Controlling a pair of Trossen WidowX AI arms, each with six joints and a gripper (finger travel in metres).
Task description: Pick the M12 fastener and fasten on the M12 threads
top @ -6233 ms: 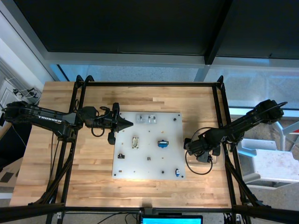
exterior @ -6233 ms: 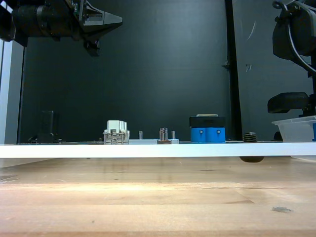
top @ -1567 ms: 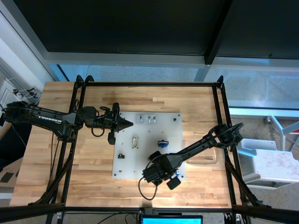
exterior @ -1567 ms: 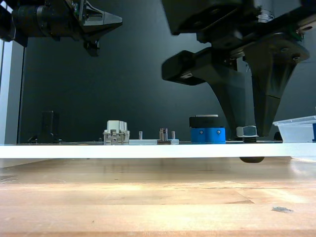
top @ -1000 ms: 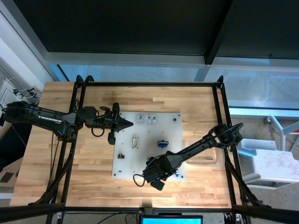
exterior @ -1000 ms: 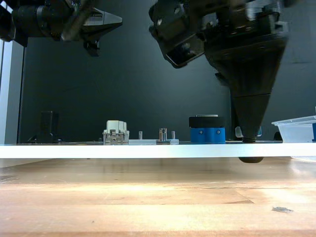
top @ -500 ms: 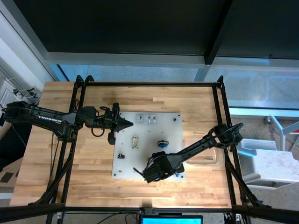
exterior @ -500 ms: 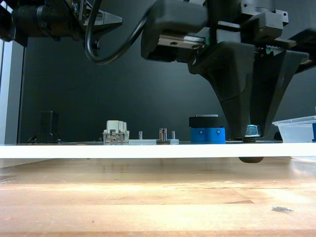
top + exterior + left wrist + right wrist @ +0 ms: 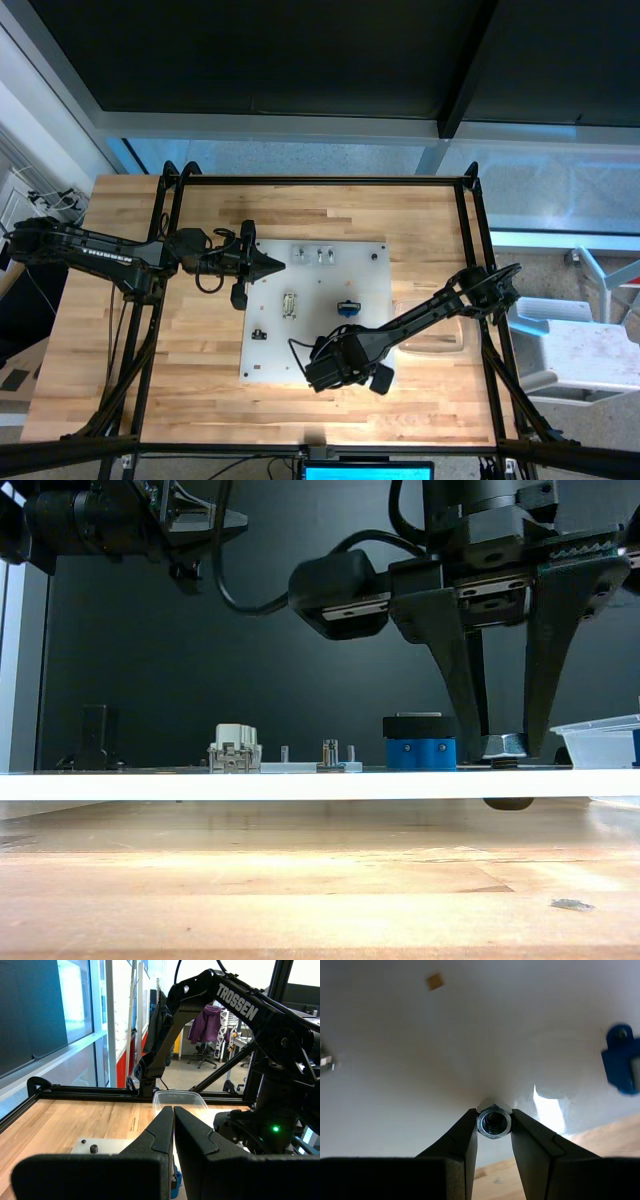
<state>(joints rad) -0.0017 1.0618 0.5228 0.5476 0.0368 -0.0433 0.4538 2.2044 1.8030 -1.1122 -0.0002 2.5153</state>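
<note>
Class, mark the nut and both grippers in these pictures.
nut (image 9: 503, 746): low view, its side face.
right gripper (image 9: 494, 1121): right wrist view, between the jaws gripping the nut, over the board (image 9: 420, 1035).
left gripper (image 9: 280, 266): high view, jaw tips, above the board's far left part.

table: wooden (image 9: 200, 350) | on it: white board (image 9: 270, 345), clear tray (image 9: 600, 742)
</note>
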